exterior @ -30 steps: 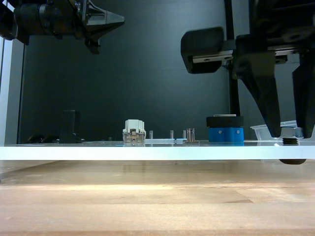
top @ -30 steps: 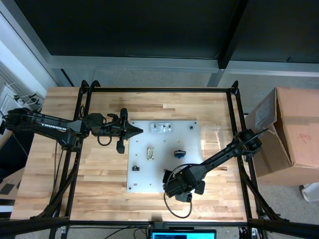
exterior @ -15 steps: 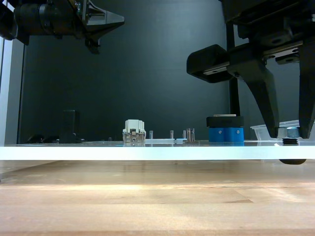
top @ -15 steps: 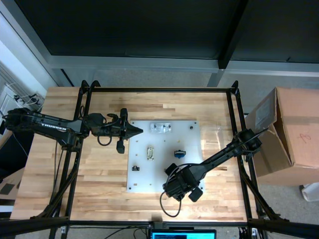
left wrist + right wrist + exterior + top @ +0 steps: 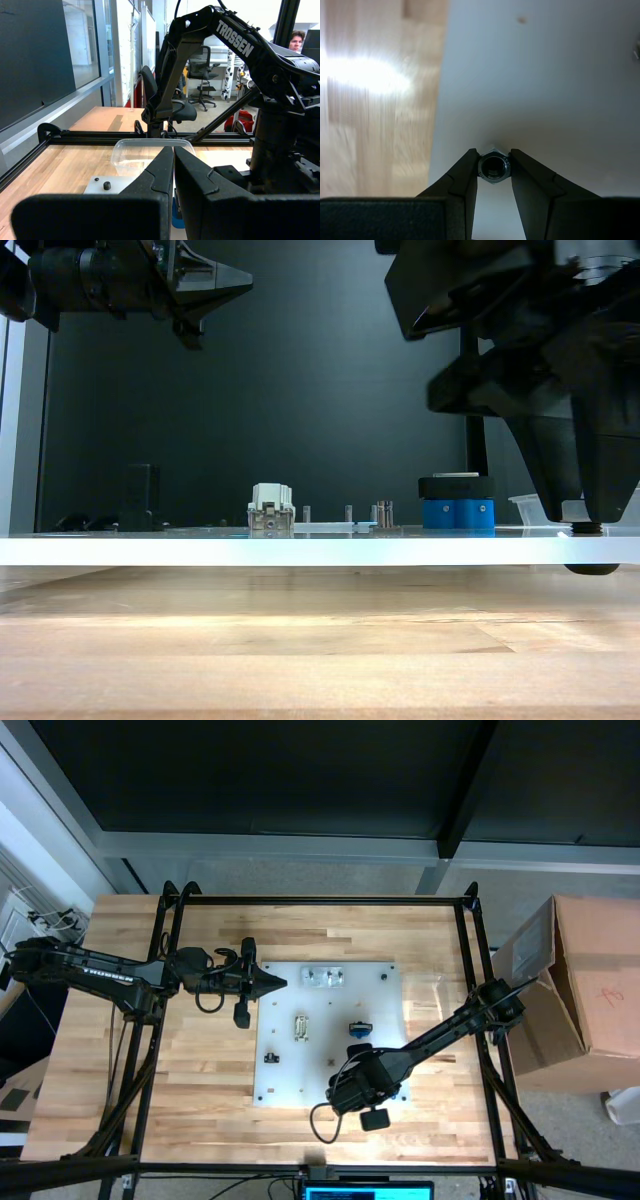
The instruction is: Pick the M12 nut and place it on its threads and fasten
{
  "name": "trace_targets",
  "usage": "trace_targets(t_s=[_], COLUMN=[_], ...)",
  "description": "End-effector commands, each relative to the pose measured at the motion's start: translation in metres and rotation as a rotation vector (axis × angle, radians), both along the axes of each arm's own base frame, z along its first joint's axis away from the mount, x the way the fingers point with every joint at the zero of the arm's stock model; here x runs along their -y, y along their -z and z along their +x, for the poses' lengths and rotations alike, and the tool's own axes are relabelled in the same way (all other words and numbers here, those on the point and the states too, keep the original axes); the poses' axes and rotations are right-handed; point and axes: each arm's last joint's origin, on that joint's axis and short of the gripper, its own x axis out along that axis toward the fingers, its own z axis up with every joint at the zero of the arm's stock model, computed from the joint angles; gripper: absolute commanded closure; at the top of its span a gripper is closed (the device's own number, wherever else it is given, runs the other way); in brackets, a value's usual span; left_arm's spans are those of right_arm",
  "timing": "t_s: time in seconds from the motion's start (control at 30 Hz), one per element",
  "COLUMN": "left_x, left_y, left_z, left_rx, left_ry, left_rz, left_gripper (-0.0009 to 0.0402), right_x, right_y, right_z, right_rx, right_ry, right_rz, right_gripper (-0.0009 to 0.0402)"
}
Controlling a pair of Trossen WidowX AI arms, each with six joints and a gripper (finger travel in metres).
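The nut [image 5: 494, 167] is a small silver hexagon. I judge it light, hard and smooth enough to slip or cock over if pinched on its corners. The best hold is on two opposite flats, kept level so the thread starts straight.

In the right wrist view it is held that way, hole facing the camera, close over the white board [image 5: 300, 1070]. The right pincer [image 5: 493, 155] is clamped on it, the jaws only as far apart as the nut is wide, one fingertip [image 5: 470, 162] on each side.

In the low view, at the lower right of the frame, these fingers come down onto the black ribbed stud [image 5: 588, 530] and hide the nut. It seems to be at the top of the stud. I cannot tell whether it has caught the thread or how far down it is. In the high view this arm's wrist covers the lower middle of the board, so the view settles nothing more.

The left pincer [image 5: 270, 982] hovers high at the board's upper left edge, above the desk [image 5: 200, 1060], well apart from the nut. Its jaws are together and hold nothing.
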Motion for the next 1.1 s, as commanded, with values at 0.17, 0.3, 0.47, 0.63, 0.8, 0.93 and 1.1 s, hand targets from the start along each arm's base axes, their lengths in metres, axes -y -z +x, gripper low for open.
trace_targets(t_s=[0.17, 0.3, 0.47, 0.63, 0.8, 0.93, 1.1], left_x=[-0.0001, 0.0000, -0.0001, -0.0001, -0.0001, 0.0000, -0.0001], left_y=[0.0000, 0.0000, 0.0000, 0.0000, 0.0000, 0.0000, 0.0000], left_z=[0.0000, 0.0000, 0.0000, 0.0000, 0.0000, 0.0000, 0.0000], left_rx=[0.000, 0.000, 0.000, 0.000, 0.000, 0.000, 0.000], left_ry=[0.000, 0.000, 0.000, 0.000, 0.000, 0.000, 0.000], left_rz=[0.000, 0.000, 0.000, 0.000, 0.000, 0.000, 0.000], left_gripper=[0.0393, 0.0393, 0.0393, 0.0393, 0.0393, 0.0393, 0.0393], right_x=[0.0011, 0.0012, 0.0013, 0.0013, 0.0016, 0.0020, 0.0021], right_y=[-0.0003, -0.0003, -0.0003, -0.0002, -0.0003, -0.0003, -0.0003], right_z=[0.0008, 0.0008, 0.0009, 0.0008, 0.0008, 0.0007, 0.0005], right_rx=[-0.003, -0.007, -0.012, -0.014, -0.007, -0.003, -0.004], right_ry=[0.456, 0.668, 0.857, 0.936, 0.991, 1.033, 1.040], right_rz=[0.033, 0.052, 0.071, 0.078, 0.077, 0.074, 0.073], right_gripper=[0.0378, 0.0378, 0.0378, 0.0378, 0.0377, 0.0367, 0.0338])
